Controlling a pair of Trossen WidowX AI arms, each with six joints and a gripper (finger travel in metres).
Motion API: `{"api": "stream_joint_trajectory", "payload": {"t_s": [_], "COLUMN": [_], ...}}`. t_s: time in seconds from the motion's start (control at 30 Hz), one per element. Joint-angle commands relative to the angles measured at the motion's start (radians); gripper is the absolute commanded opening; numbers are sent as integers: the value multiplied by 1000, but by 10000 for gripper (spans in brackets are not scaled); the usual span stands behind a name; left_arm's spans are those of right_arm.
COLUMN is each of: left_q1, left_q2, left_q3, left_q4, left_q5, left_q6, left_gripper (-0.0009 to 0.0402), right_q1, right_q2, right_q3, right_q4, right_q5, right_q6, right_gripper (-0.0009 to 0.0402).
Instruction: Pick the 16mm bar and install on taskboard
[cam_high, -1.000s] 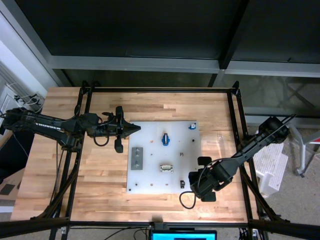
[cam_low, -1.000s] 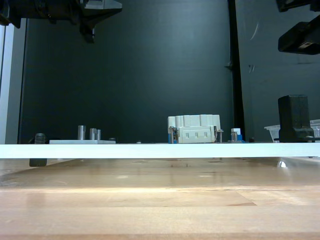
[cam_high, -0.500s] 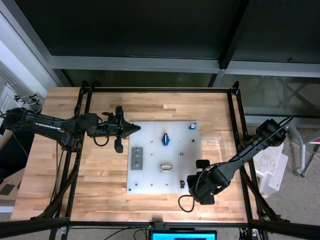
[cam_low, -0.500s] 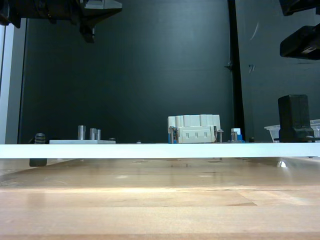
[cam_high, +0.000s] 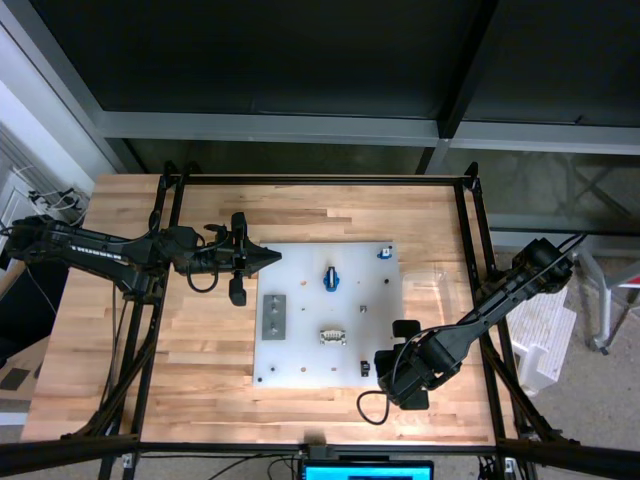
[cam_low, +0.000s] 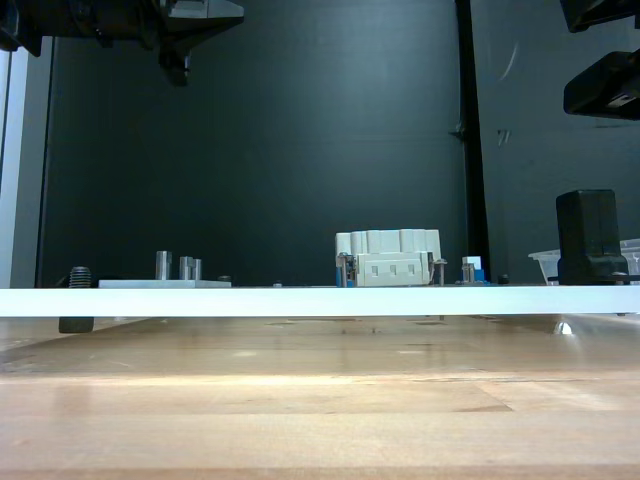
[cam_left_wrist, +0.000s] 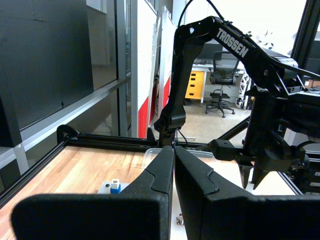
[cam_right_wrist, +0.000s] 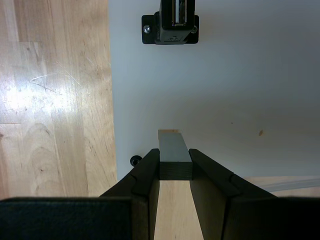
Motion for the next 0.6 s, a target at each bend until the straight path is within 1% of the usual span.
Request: {"api": "stream_joint_trajectory", "payload": {"t_s": [0.03, 0.6], "left_q1": [0, 0], "left_q2": [0, 0], "left_q3": [0, 0], "left_q4": [0, 0], "left_q5": [0, 0], "left_q6": [0, 0], "left_gripper": [1, 1], "right_q1": [1, 2], "right_q2": [0, 19], "right_q3": [-2, -2], "right_q4": [0, 5], "right_q5": [0, 0], "right_q6": [3, 1], "right_gripper": [23, 23]}}
